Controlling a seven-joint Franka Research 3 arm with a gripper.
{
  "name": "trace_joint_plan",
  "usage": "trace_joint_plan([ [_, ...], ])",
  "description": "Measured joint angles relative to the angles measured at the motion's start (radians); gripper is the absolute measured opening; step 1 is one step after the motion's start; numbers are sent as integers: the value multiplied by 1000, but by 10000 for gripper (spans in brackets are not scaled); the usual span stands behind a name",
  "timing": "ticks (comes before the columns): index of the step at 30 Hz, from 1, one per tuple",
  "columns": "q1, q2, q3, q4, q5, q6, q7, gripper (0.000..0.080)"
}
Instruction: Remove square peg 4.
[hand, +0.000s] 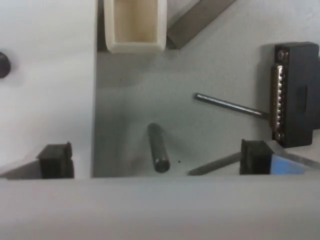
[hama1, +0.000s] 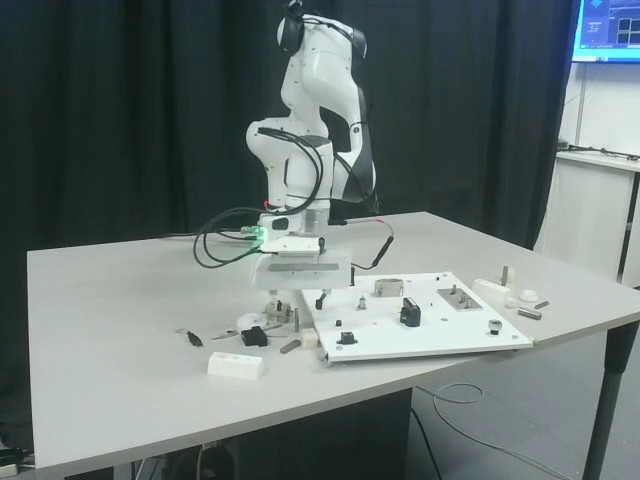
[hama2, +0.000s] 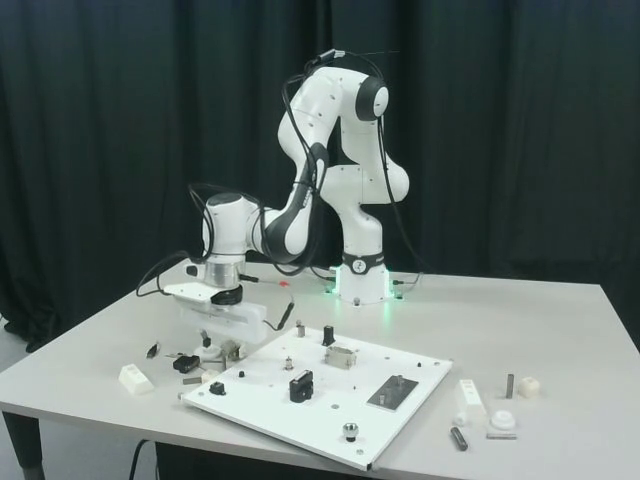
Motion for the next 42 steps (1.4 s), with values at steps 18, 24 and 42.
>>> trace_joint_plan([
  [18,-5,0,-1,41,0,-52,-11,796],
  [24,-9,0,-1,49,0,-62,-16,800],
  [42,-11,-1,-1,68,0,-105,-31,800],
])
